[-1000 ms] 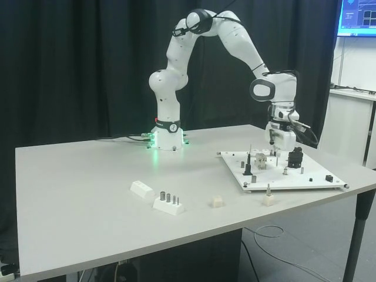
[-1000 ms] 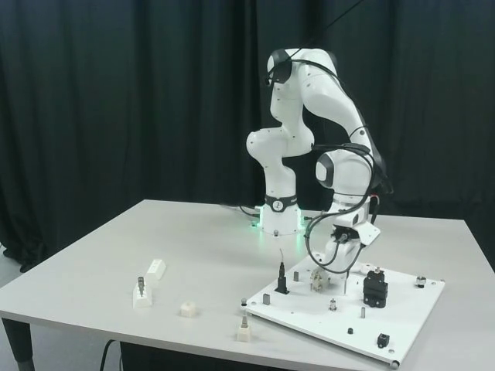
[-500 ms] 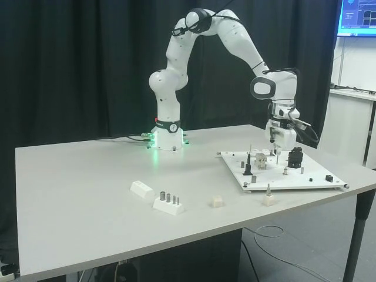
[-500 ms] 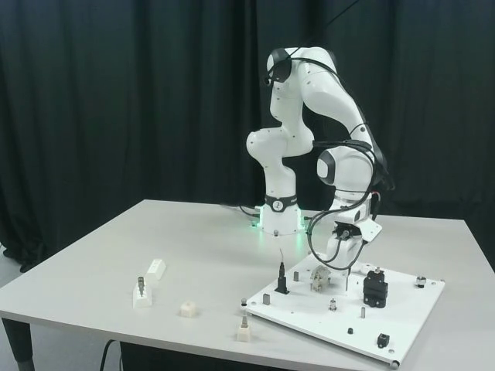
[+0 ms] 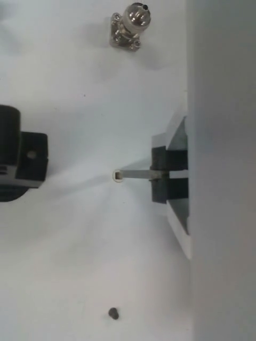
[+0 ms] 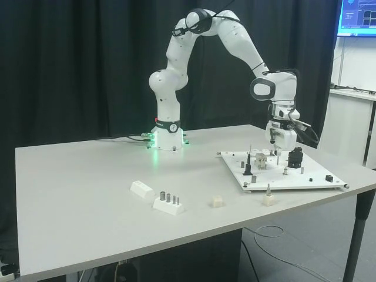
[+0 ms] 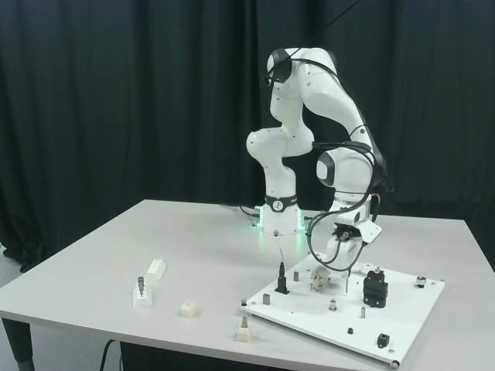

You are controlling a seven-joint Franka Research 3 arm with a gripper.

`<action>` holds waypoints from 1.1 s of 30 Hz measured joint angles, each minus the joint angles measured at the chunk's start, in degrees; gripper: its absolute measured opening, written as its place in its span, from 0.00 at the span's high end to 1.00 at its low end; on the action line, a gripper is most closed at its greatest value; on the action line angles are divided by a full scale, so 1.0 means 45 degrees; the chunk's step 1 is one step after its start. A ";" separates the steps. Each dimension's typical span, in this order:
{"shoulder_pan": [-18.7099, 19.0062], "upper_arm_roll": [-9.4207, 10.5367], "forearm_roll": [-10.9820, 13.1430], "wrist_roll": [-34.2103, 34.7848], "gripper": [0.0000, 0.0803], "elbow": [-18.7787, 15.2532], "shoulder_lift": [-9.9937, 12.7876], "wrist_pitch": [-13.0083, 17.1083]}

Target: Insert square peg 1.

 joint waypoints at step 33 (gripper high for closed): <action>-0.0013 -0.0019 -0.0239 -0.0101 0.97 -0.0004 -0.0009 0.0107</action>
